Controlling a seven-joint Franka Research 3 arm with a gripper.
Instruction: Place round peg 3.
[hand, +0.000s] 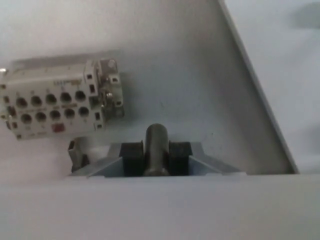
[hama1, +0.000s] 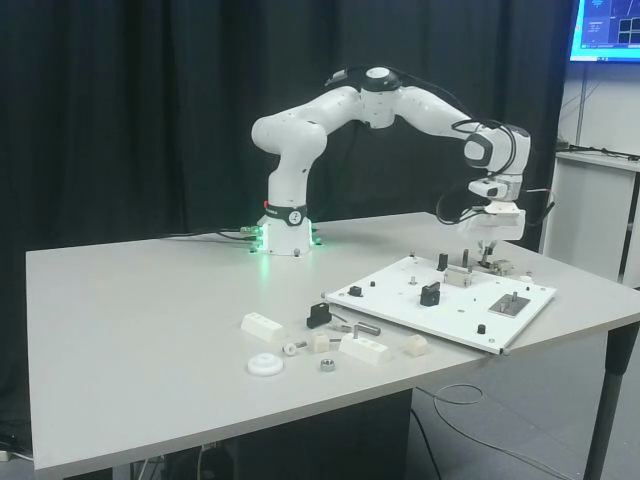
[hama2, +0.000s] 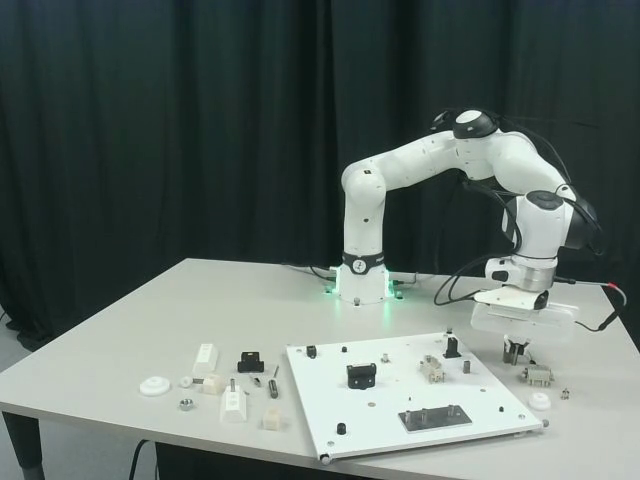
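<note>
Round peg (hand: 156, 149) between pincer (hand: 156, 159) pads, wrist view only.

Backdrop: black curtain (hama2: 200, 130) is hanging across the whole rear wall.
Counter: grey counter (hama1: 130, 310) is standing on dark legs.
Screen: monitor (hama1: 607, 30) is glowing at upper corner.
Side furniture: white cabinet (hama1: 590, 205) is standing beside the counter.

White jointed arm (hama2: 420, 160), black cables, green-lit base (hama2: 362, 290), black-padded tool (hand: 156, 156)
</note>
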